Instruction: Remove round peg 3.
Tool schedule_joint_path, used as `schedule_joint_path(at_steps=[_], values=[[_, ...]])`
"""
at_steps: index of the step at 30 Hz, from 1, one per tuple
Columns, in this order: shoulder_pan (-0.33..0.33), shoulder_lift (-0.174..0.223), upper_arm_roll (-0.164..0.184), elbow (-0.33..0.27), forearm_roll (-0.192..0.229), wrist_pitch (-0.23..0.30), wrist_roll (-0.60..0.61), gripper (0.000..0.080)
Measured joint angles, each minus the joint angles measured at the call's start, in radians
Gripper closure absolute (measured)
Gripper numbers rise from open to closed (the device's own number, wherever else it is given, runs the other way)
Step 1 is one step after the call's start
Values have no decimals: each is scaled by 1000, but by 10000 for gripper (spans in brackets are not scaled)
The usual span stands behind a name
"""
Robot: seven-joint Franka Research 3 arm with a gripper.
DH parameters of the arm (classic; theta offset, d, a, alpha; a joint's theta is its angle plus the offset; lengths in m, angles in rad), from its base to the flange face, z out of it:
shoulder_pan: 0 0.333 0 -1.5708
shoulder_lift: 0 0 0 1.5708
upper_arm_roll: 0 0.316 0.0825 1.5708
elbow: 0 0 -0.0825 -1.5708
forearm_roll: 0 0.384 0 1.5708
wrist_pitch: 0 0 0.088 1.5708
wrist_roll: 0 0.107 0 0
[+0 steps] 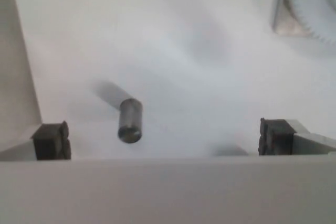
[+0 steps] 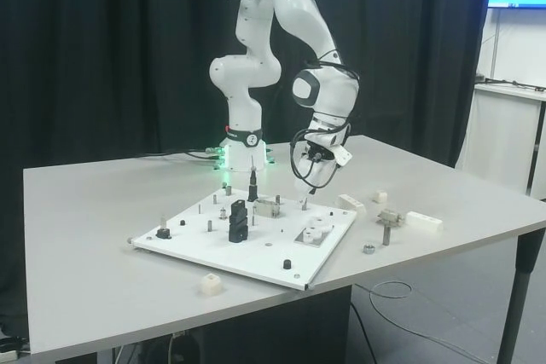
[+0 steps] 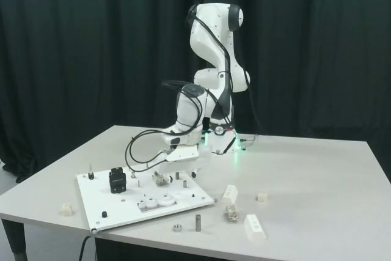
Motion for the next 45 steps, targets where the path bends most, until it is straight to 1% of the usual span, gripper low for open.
schedule_joint_path(at_steps=[4,14,18,28,45], values=[[0,-3,1,-17,4,18,0,3],[0,-7,9,-65,4,83,0,3],[0,-7,9,-83,4,113,0,3],[0,-8,6,-120,3,167,0,3],[0,-7,-6,-152,3,230,0,3]])
